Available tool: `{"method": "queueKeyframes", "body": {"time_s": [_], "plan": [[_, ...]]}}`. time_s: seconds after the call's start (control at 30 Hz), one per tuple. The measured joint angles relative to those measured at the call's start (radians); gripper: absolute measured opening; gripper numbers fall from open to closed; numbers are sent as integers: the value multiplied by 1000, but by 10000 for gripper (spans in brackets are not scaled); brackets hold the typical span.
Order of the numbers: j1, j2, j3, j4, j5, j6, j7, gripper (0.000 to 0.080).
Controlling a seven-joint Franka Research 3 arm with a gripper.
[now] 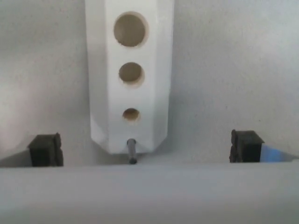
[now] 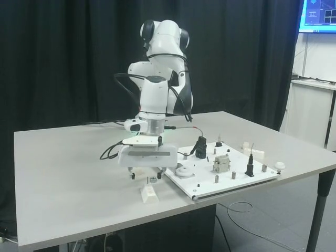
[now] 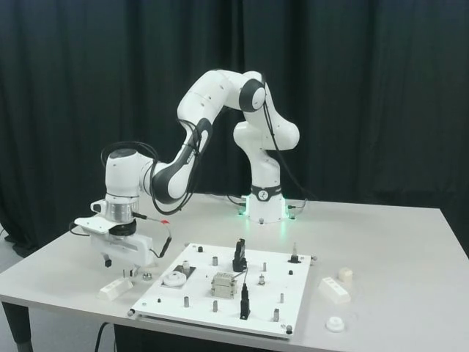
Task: Pick round peg 1.
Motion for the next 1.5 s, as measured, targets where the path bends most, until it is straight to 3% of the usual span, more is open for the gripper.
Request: {"method": "queueKeyframes", "body": {"time_s": [0.5,0.67,0.7,0.83,0.87,1.03,1.07,1.23,1.27,1.5], "plan": [[0,29,3,11,0,0,-23,800],[0,29,3,11,0,-4,-98,800],[0,29,3,11,0,-4,-109,512],[0,29,2,12,0,-9,-114,512],[0,29,2,12,0,-11,-114,328],[0,27,-1,13,3,-19,-112,328],[0,27,-1,14,3,-20,-112,138],[0,24,-2,16,5,-32,-102,138],[0,24,-2,18,5,-37,-100,27],[0,22,-4,31,6,-65,-73,18]]}}
